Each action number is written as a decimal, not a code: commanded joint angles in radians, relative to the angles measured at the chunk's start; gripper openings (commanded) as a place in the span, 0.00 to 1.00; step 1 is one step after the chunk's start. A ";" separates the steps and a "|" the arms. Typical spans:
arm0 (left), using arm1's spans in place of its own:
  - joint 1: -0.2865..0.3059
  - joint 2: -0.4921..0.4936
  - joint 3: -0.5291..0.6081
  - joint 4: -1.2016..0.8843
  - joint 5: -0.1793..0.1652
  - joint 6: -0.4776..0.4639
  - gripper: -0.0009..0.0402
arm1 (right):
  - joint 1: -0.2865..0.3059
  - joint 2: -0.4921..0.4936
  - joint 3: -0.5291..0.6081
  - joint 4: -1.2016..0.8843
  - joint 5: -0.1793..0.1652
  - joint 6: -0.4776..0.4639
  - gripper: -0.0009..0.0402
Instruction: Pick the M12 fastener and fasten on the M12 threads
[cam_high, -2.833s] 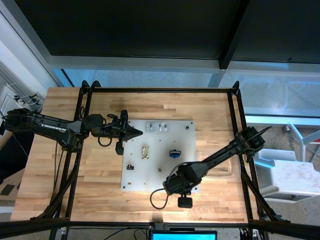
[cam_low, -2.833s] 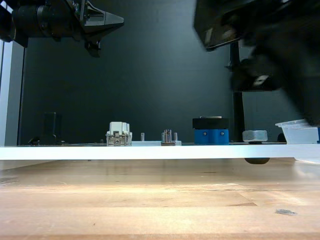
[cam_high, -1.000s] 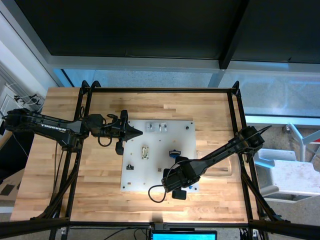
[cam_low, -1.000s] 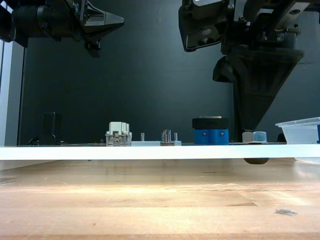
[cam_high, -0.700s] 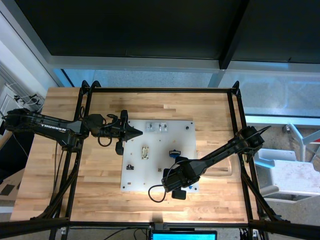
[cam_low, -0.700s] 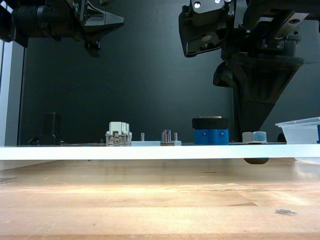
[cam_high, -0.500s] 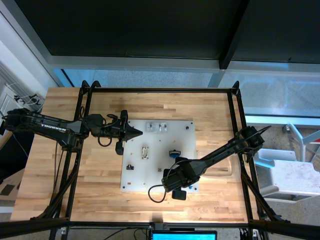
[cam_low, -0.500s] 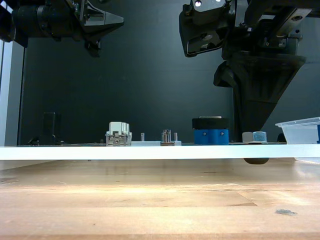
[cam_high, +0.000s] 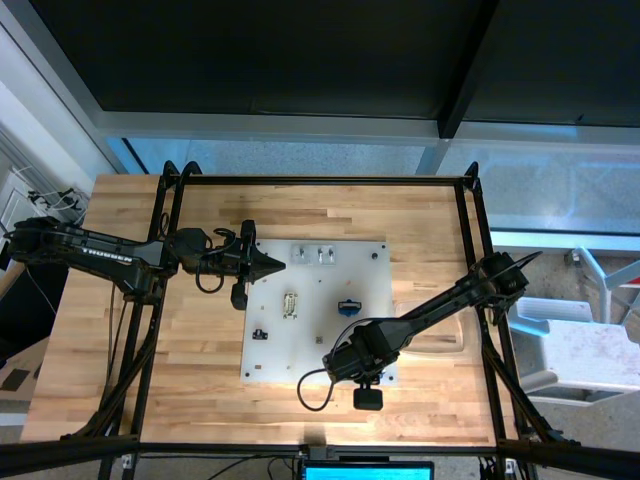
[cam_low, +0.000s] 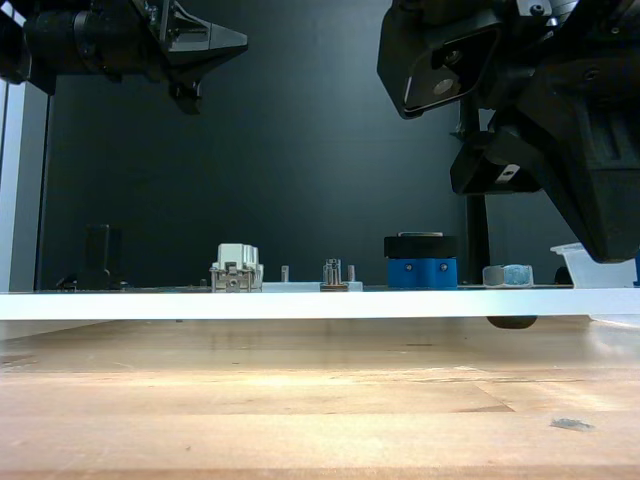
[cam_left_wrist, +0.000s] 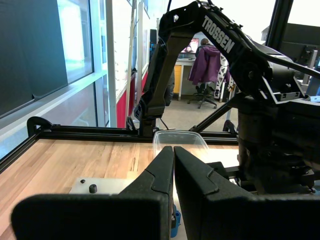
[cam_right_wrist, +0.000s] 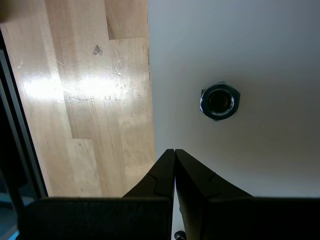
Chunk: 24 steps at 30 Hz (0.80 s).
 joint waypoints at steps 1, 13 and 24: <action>0.000 0.000 0.000 0.000 0.000 0.000 0.02 | 0.000 -0.013 0.001 -0.006 0.078 0.014 0.02; 0.000 0.000 0.000 0.000 0.000 0.000 0.02 | 0.000 0.002 0.004 0.002 0.269 0.051 0.02; 0.000 0.000 0.000 0.000 0.000 0.000 0.02 | 0.000 0.011 0.003 0.021 0.140 0.037 0.02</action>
